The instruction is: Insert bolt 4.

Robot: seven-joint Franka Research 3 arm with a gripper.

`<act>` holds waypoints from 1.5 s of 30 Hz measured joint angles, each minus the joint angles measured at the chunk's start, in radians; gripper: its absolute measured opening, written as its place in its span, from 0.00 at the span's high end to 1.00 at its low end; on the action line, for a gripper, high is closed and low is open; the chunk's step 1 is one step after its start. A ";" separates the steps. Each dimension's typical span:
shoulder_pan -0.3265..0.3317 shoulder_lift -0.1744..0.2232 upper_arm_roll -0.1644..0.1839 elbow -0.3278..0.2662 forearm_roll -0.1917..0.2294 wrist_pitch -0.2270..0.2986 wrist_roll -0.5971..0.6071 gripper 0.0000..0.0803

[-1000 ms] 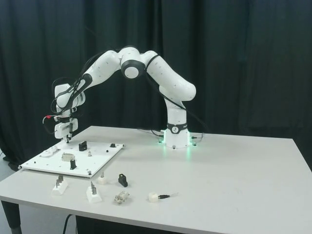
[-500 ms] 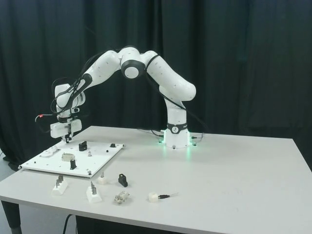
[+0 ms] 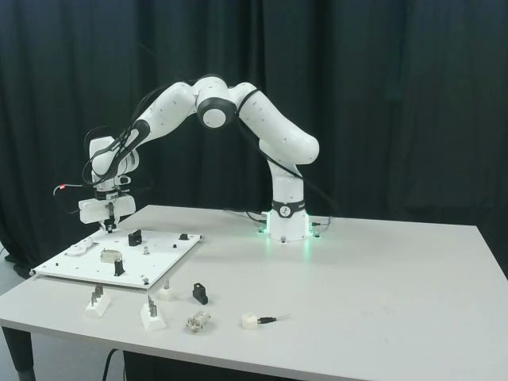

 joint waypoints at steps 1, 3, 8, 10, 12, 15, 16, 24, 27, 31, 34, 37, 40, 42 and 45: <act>0.000 0.000 0.000 0.000 0.000 0.000 0.010 0.72; 0.000 0.000 0.000 0.000 0.000 0.000 0.030 0.72; 0.001 0.000 0.000 0.000 0.000 0.002 0.078 0.72; 0.001 0.000 0.000 0.000 0.000 0.003 0.092 0.72; 0.002 0.000 0.000 -0.001 0.000 0.005 0.105 0.72; 0.003 0.000 0.000 -0.002 0.000 0.007 0.118 0.72; 0.003 0.000 0.000 -0.002 0.000 0.007 0.121 0.72; 0.003 0.000 0.000 -0.002 0.000 0.008 0.132 0.72; 0.003 0.000 0.000 -0.002 0.000 0.008 0.134 0.72; 0.003 0.001 -0.001 -0.002 0.000 0.009 0.139 0.72; 0.004 0.001 -0.003 -0.001 0.000 0.009 0.139 0.72; 0.006 0.001 -0.005 0.002 0.000 0.009 0.139 0.72; 0.009 0.001 -0.010 0.010 -0.001 0.009 0.138 0.14; 0.013 0.000 -0.014 0.018 -0.001 0.009 0.137 0.14; 0.020 0.000 -0.021 0.032 -0.003 0.008 0.137 0.04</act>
